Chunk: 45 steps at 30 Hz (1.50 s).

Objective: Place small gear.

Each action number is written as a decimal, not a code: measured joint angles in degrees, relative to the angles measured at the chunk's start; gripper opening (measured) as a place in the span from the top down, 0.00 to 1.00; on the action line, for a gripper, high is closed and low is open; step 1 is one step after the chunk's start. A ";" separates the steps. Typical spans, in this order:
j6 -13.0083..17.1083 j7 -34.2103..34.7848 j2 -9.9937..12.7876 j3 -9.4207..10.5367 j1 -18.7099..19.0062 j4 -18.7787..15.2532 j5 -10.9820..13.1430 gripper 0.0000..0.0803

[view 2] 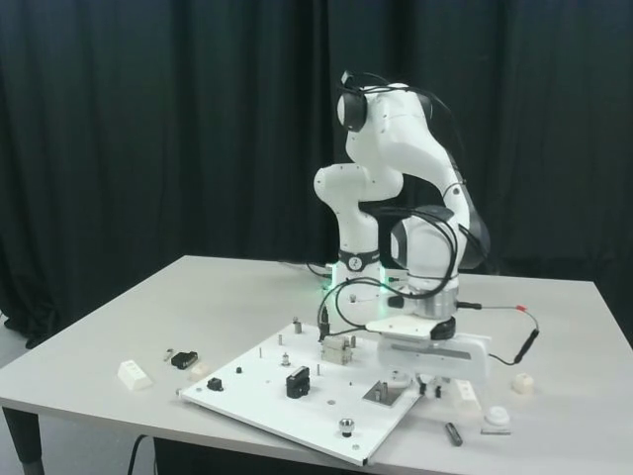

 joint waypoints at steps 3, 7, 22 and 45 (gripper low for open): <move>0.15 0.45 1.27 0.00 0.55 1.05 0.00 0.75; 0.15 1.08 2.81 0.00 1.16 2.31 0.00 0.75; -0.11 2.67 5.09 0.00 2.65 3.78 0.00 0.75; -4.05 3.82 4.70 -0.36 2.91 5.86 0.00 0.05</move>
